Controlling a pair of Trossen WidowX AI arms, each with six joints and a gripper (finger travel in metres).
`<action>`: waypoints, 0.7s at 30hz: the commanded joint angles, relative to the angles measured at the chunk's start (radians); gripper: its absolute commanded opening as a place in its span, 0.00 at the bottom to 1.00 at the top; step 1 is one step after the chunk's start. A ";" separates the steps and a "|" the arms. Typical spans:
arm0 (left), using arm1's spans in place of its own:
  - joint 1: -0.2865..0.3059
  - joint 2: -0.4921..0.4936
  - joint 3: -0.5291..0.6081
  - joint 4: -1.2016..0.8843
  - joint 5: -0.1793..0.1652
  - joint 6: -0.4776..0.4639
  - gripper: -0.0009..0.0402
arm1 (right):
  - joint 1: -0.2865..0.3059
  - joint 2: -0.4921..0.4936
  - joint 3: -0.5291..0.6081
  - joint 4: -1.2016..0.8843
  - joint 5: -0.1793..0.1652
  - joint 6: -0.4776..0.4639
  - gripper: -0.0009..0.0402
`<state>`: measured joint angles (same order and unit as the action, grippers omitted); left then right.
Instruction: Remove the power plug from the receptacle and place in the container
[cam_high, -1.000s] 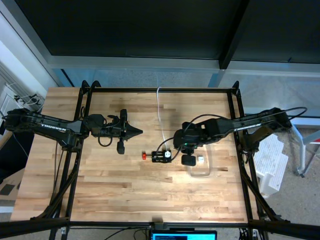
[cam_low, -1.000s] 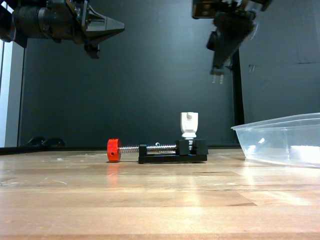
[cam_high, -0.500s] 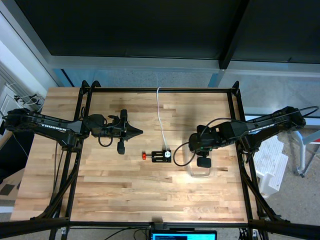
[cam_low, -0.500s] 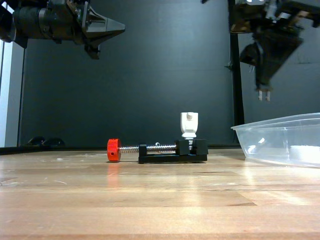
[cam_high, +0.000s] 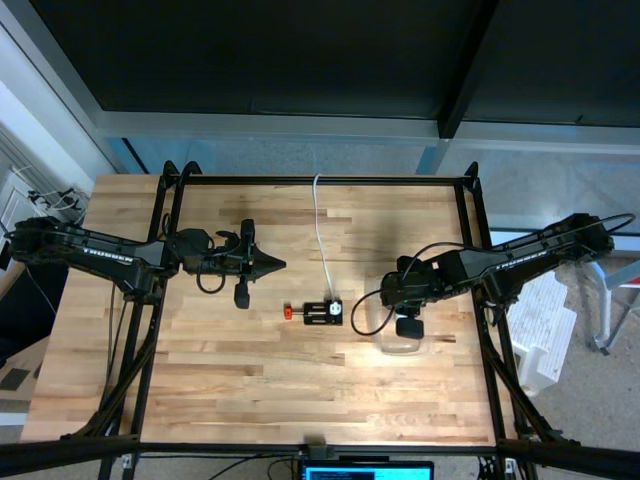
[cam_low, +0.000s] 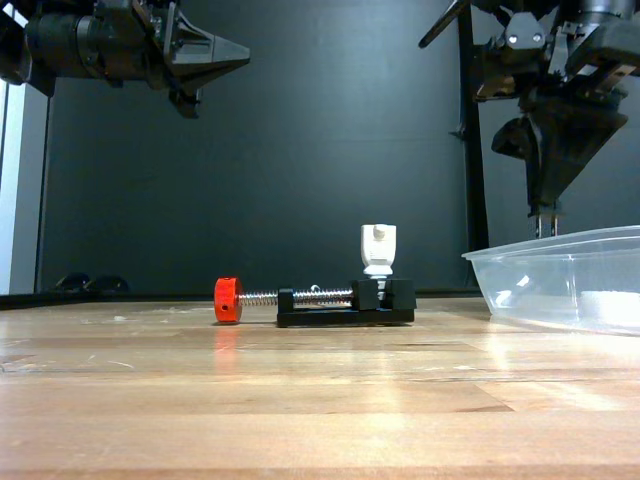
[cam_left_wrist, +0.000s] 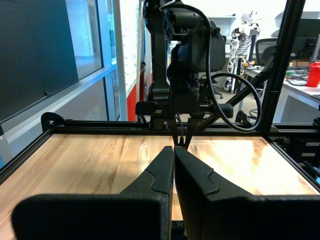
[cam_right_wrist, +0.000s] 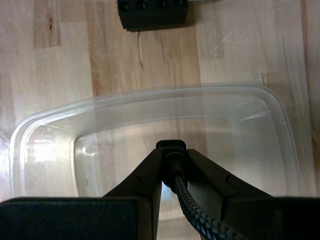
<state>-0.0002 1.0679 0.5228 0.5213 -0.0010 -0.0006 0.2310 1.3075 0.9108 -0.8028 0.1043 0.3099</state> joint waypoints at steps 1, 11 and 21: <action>0.000 0.000 0.000 0.000 0.000 0.000 0.02 | 0.001 0.001 -0.021 0.027 0.000 0.017 0.05; 0.000 0.000 0.000 0.000 0.000 0.000 0.02 | 0.003 -0.005 -0.052 0.066 0.001 0.027 0.23; 0.000 0.000 0.000 0.000 0.000 0.000 0.02 | 0.005 -0.026 -0.052 0.067 0.006 0.034 0.41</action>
<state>-0.0002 1.0679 0.5228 0.5213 -0.0010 -0.0002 0.2356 1.2861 0.8581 -0.7357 0.1093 0.3439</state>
